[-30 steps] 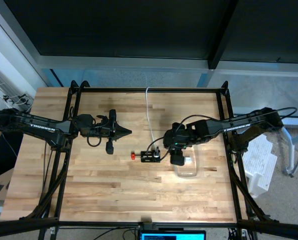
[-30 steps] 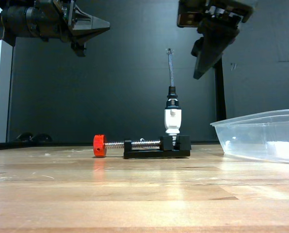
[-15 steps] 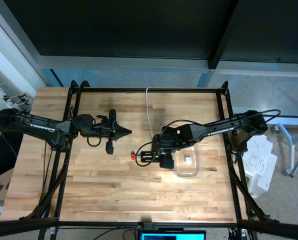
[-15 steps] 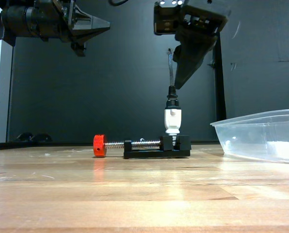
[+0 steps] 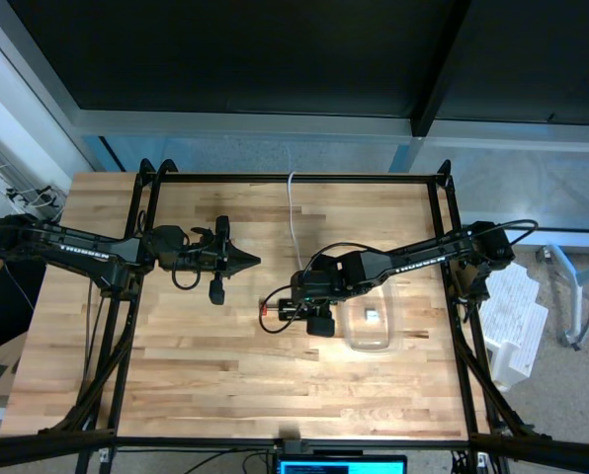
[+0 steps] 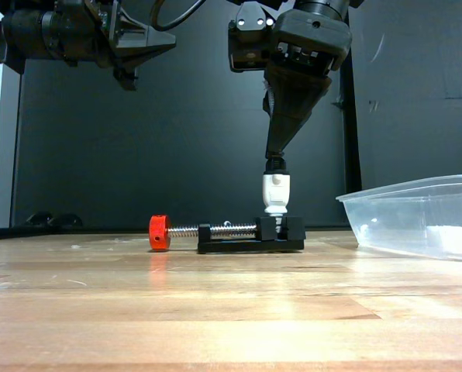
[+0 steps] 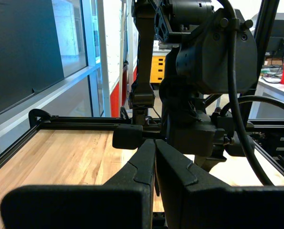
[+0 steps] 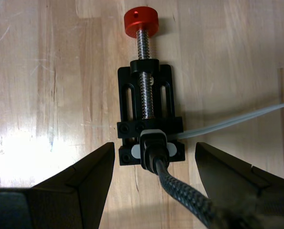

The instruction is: Remove the power plug from the receptacle and place in the container

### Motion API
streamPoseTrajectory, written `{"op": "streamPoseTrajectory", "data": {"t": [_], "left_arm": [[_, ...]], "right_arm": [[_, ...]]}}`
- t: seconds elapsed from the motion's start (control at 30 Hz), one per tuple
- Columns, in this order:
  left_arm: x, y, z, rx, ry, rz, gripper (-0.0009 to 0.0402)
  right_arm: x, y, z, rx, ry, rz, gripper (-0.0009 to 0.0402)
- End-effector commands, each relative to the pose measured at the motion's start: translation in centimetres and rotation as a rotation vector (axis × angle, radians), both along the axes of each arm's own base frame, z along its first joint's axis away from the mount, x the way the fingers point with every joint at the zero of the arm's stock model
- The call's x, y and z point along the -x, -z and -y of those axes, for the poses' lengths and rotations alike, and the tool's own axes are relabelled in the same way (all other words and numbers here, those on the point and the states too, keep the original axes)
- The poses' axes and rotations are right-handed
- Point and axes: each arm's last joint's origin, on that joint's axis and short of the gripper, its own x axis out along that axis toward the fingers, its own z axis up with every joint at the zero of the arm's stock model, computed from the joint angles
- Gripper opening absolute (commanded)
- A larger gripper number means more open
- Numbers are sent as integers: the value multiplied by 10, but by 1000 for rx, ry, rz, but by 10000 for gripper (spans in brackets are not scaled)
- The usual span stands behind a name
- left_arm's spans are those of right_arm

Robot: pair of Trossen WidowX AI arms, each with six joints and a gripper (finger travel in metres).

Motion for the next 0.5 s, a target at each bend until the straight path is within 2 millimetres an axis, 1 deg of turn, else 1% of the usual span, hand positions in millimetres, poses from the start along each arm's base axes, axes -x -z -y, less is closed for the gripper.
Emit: {"op": "streamPoseTrajectory", "data": {"t": [0.03, 0.3, 0.5], "left_arm": [[0, 0, 0, 0, 0, 0, 0], [0, 0, 0, 0, 0, 0, 0], [0, 0, 0, 0, 0, 0, 0]], "right_arm": [[0, 1, 1, 20, 12, 2, 236], [-1, 11, 0, 21, 11, -19, 236], [-1, 11, 0, 24, 12, -16, 233]]}}
